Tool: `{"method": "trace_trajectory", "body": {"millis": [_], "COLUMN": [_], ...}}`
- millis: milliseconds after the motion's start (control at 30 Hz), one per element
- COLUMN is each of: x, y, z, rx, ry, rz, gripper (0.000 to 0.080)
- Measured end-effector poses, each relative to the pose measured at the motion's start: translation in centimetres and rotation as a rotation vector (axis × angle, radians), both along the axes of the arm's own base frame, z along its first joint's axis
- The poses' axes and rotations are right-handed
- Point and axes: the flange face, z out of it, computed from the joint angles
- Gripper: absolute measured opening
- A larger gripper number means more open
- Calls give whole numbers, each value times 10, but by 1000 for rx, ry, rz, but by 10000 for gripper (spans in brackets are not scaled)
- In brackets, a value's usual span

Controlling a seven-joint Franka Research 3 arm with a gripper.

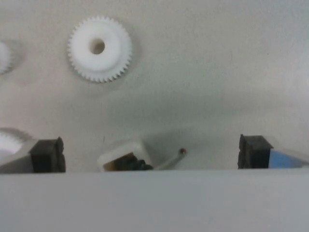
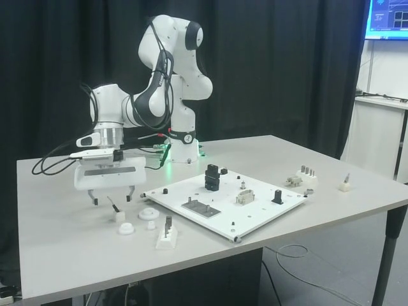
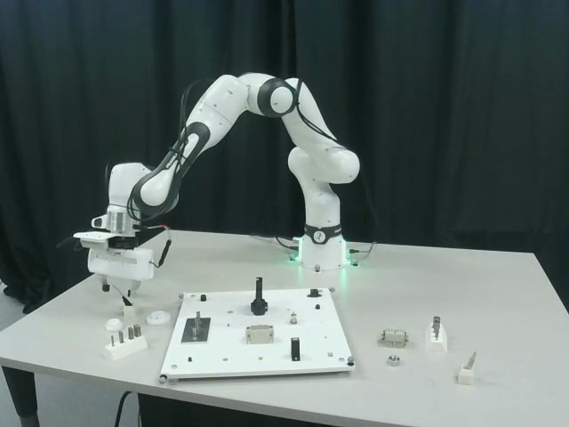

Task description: Pick USB.

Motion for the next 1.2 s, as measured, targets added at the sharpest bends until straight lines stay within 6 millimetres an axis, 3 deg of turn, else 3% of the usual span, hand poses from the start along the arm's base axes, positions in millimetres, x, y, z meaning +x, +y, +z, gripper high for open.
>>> {"method": "trace_trajectory", "body": {"millis": [1067,1100,1133,1200], "x": [-3,-3,-3,-3], "y": [-1,-1,-1,-1], "z": [-24,-24,-24,-24], "rx": [19,20,21,23], "ry": [40,41,41,42], "rz": [60,60,60,60], "gripper": [800,704,540,540]}}
